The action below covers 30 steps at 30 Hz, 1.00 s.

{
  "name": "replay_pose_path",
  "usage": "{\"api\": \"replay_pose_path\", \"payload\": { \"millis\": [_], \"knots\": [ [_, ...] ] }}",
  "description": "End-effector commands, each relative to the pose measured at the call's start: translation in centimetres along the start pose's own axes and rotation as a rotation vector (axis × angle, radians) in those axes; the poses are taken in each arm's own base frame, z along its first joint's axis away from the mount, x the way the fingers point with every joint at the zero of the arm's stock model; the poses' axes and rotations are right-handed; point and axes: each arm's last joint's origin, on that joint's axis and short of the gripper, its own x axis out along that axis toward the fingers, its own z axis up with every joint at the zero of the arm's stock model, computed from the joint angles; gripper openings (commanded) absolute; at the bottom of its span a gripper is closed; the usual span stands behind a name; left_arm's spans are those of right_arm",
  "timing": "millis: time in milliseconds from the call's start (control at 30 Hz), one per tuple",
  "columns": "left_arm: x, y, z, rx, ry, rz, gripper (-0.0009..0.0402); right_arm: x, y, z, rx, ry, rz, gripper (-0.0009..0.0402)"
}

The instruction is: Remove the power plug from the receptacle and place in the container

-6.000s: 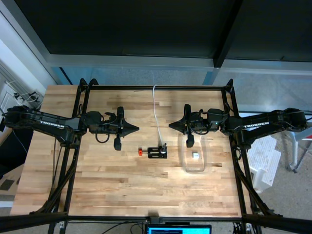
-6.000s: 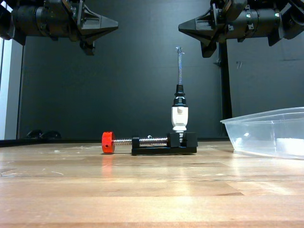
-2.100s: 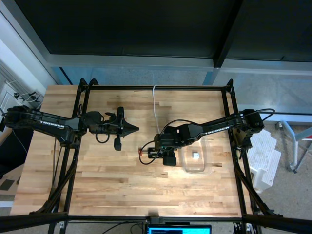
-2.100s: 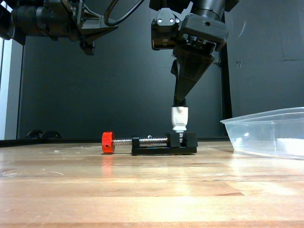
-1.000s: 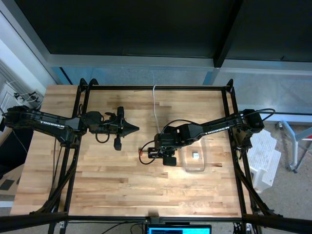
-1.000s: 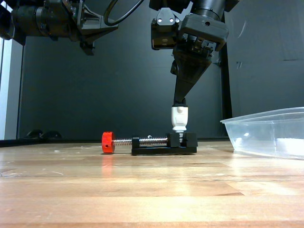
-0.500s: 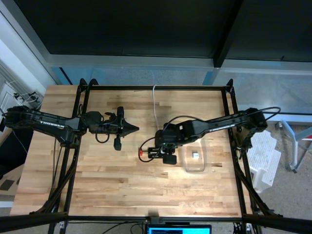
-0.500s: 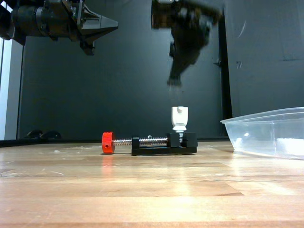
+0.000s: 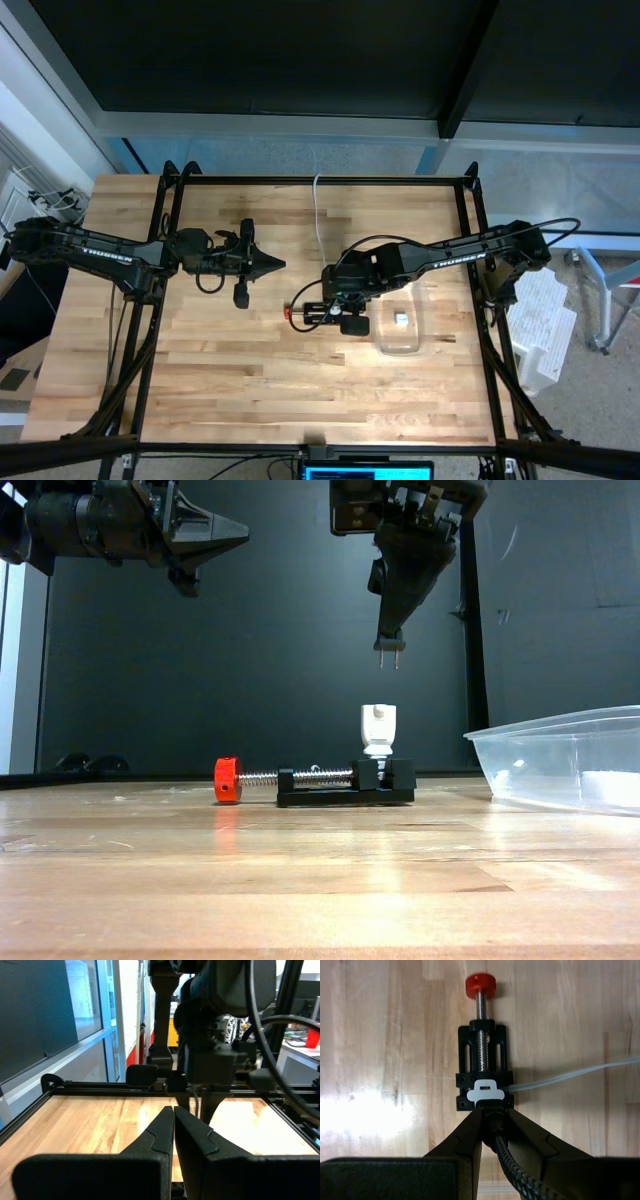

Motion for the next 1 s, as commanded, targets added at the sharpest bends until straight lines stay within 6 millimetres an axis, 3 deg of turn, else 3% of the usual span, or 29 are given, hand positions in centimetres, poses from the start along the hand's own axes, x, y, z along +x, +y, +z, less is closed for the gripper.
{"api": "replay_pose_path", "payload": {
  "millis": [33,267,533,800,1000],
  "knots": [
    [0.0,0.0,0.0,0.000,-0.002,0.000,0.0000,0.1,0.0,-0.1,0.000,0.009,-0.002,0.0000],
    [0.0,0.0,0.0,0.000,-0.002,0.000,0.0000,-0.9,-0.1,-1.6,-0.003,0.009,0.001,0.0000],
    [0.0,0.0,0.0,0.000,-0.002,0.000,0.0000,-2.2,0.4,-5.4,-0.029,0.035,0.011,0.0000],
    [0.0,0.0,0.0,0.000,0.000,-0.001,0.0000,-1.7,1.1,-10.2,-0.029,0.095,0.015,0.0000],
    [0.0,0.0,0.0,0.000,0.000,-0.001,0.0000,-0.9,1.2,-12.6,0.000,0.144,0.011,0.0000]
  ]
}}
